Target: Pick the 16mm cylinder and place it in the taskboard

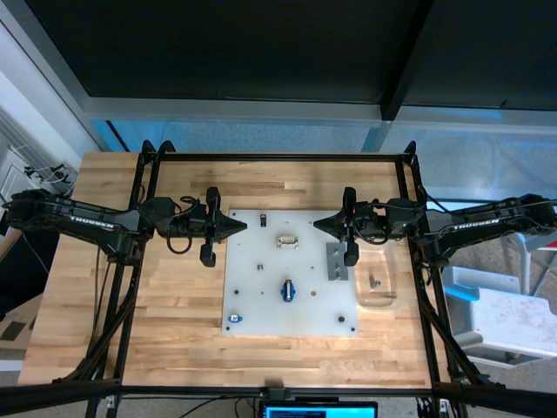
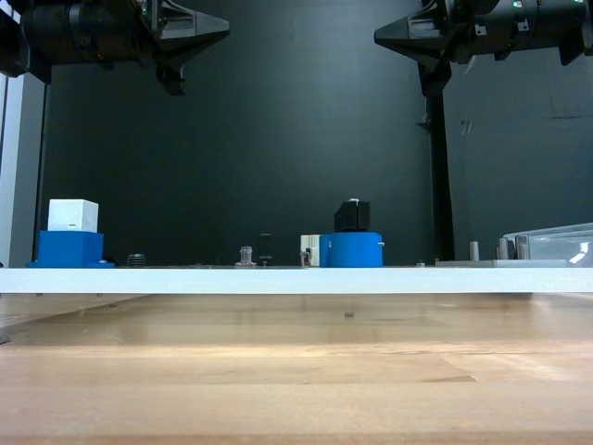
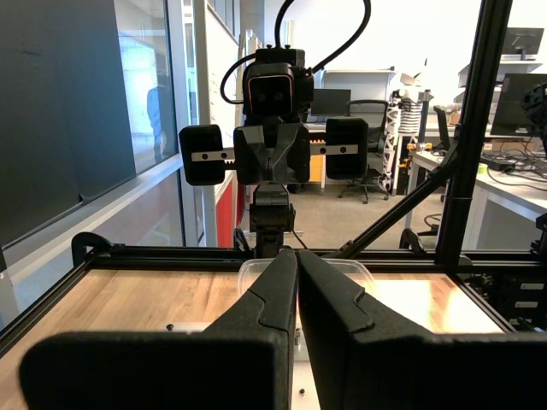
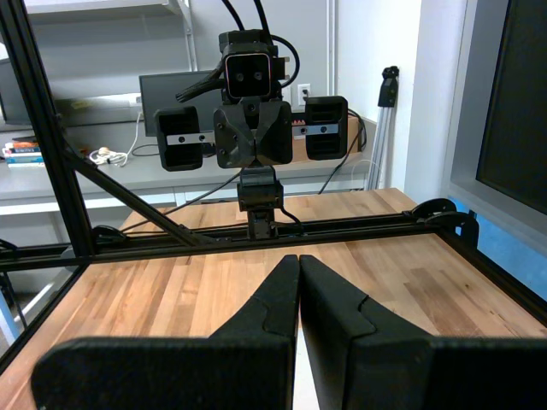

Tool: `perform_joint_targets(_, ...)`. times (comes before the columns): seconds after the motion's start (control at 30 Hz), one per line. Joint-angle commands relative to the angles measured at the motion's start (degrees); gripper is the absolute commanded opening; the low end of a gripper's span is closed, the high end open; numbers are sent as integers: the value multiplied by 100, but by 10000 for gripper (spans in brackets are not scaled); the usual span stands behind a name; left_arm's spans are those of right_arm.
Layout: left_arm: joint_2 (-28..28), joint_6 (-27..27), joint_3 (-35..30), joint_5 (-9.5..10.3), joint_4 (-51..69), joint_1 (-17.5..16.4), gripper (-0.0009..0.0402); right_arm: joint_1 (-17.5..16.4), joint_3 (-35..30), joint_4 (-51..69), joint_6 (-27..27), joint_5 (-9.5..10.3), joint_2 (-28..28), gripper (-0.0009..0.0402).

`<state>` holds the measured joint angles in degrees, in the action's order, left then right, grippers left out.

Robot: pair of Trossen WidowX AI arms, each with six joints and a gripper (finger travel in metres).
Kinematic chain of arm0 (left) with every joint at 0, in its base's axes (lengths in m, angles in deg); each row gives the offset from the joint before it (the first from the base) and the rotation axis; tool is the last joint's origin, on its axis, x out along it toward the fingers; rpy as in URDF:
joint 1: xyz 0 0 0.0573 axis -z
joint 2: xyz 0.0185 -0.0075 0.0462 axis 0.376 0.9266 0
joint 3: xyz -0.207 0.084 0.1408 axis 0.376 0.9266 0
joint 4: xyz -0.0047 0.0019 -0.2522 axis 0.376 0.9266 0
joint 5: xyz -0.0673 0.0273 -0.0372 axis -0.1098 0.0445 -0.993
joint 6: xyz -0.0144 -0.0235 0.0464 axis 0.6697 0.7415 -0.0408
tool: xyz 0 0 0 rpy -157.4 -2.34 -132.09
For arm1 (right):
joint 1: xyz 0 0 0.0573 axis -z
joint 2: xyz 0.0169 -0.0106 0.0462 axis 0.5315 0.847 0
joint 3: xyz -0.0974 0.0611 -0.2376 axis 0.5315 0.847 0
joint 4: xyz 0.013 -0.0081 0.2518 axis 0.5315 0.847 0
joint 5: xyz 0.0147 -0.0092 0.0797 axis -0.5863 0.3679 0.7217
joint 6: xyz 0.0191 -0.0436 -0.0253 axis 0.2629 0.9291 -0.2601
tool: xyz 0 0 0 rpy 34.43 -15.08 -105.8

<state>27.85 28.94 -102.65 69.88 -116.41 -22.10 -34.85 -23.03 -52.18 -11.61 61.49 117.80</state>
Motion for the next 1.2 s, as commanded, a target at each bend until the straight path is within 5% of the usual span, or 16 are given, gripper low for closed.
perform_joint_targets(0.03,2,0,0,0,0,2,0,-2,-2,0,-2,4,11,0)
perform_joint_targets(0.4,2,2,0,0,0,2,0,-2,-66,136,-125,7,11,0)
perform_joint_targets(1.2,2,2,0,0,0,0,0,-68,-1869,5139,-382,46,15,0)
